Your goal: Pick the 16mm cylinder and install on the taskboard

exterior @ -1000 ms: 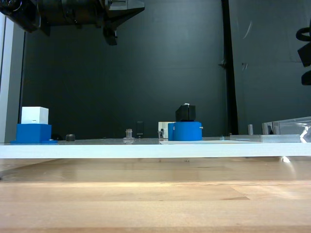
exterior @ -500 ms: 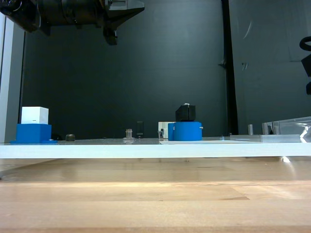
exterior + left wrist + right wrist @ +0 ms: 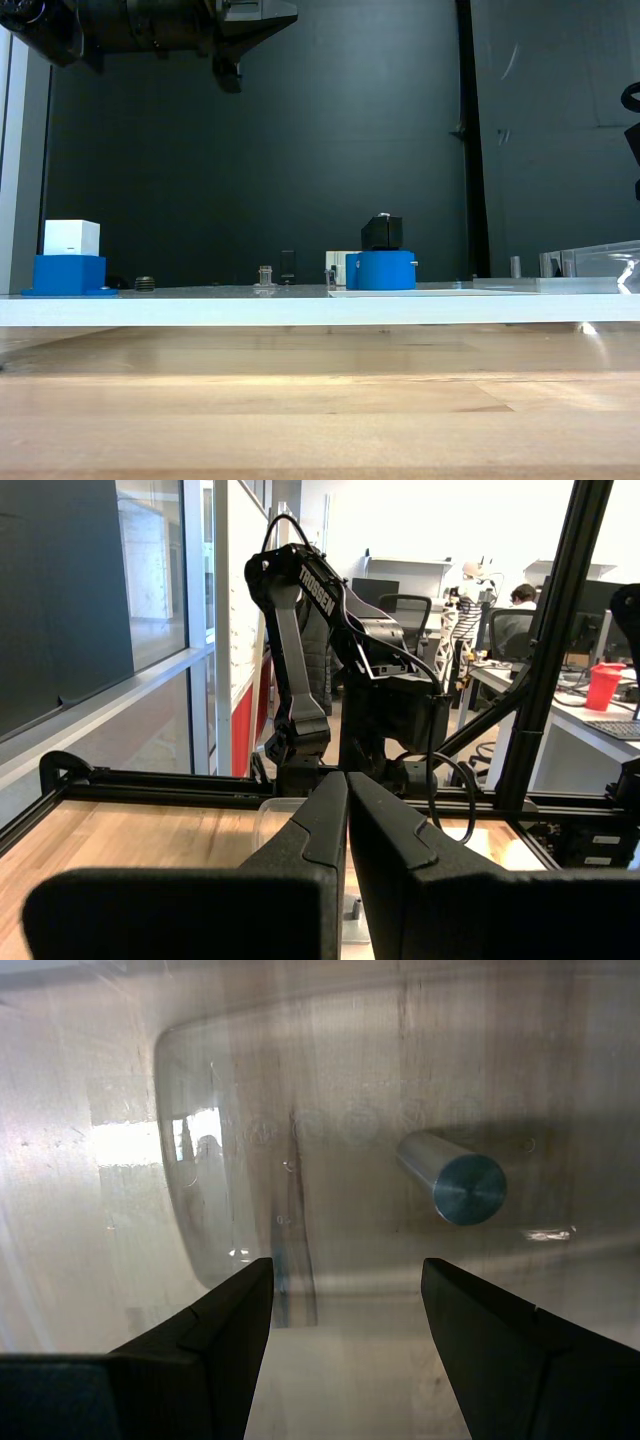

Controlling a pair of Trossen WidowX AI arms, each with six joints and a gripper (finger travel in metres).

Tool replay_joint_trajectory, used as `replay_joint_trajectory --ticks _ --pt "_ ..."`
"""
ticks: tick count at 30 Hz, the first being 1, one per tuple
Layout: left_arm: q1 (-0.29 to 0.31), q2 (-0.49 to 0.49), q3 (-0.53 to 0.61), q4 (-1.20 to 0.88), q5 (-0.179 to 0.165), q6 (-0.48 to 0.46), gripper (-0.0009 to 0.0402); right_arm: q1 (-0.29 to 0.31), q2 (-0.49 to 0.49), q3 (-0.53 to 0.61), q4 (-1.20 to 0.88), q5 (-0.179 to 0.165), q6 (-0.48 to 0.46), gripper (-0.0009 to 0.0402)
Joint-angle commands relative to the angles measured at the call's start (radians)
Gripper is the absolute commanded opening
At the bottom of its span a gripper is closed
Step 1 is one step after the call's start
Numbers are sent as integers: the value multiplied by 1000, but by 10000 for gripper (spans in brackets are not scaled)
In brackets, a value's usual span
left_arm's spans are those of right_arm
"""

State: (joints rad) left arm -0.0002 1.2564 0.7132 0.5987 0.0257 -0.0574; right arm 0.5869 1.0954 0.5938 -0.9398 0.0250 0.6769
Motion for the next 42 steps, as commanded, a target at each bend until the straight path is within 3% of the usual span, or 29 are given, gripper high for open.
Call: replay_joint_trajectory --ticks 1,16,42 --pt "0 0 0 0 0 0 0 2 0 -13 24 0 8 206" --pt "0 0 0 0 0 0 0 23 0 -68 90 -3 48 193" --pt "0 0 0 0 0 0 0 39 0 -76 134 -4 76 84"
